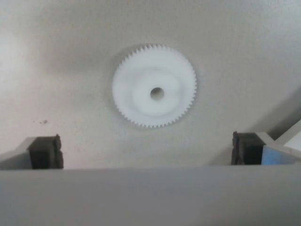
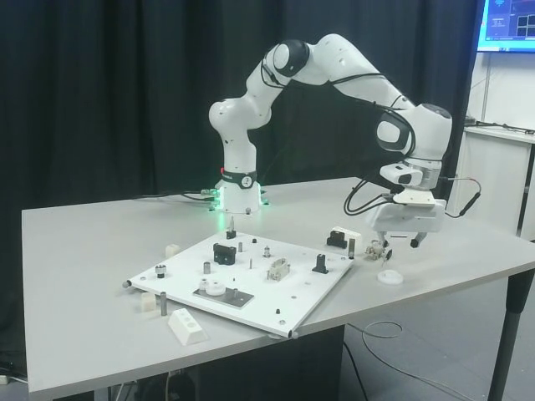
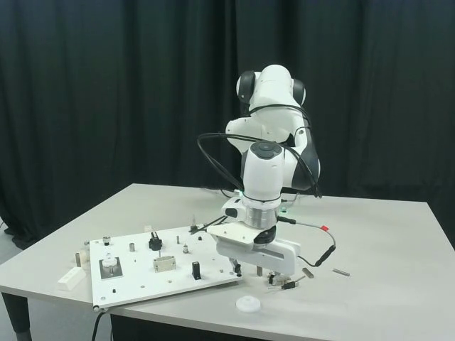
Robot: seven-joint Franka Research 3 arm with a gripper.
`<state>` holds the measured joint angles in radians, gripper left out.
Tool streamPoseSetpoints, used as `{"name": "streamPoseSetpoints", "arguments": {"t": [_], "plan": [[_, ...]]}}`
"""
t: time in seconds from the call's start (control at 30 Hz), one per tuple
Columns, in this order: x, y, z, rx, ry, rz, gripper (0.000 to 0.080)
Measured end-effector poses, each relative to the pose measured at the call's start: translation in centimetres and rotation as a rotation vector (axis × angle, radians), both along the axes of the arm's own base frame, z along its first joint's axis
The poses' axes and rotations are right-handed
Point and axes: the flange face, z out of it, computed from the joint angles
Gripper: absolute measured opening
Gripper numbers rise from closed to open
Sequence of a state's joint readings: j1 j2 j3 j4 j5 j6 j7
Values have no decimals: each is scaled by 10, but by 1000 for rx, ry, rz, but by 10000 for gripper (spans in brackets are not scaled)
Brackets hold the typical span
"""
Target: Remove medium gear.
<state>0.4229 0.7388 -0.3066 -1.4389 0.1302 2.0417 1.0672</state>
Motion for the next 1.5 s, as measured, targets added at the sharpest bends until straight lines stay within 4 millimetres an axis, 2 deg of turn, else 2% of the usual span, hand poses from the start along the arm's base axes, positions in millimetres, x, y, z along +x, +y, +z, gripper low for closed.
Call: {"name": "streamPoseSetpoints", "arguments": {"t": [0.33, 0.57, 0.93, 1.5], "plan": [[1, -5, 1, -29, -5, 12, 800], [7, -24, 7, -92, -20, 25, 800], [13, -85, 14, -186, 17, 56, 800], [3, -196, 20, -144, 135, 131, 800]]}}
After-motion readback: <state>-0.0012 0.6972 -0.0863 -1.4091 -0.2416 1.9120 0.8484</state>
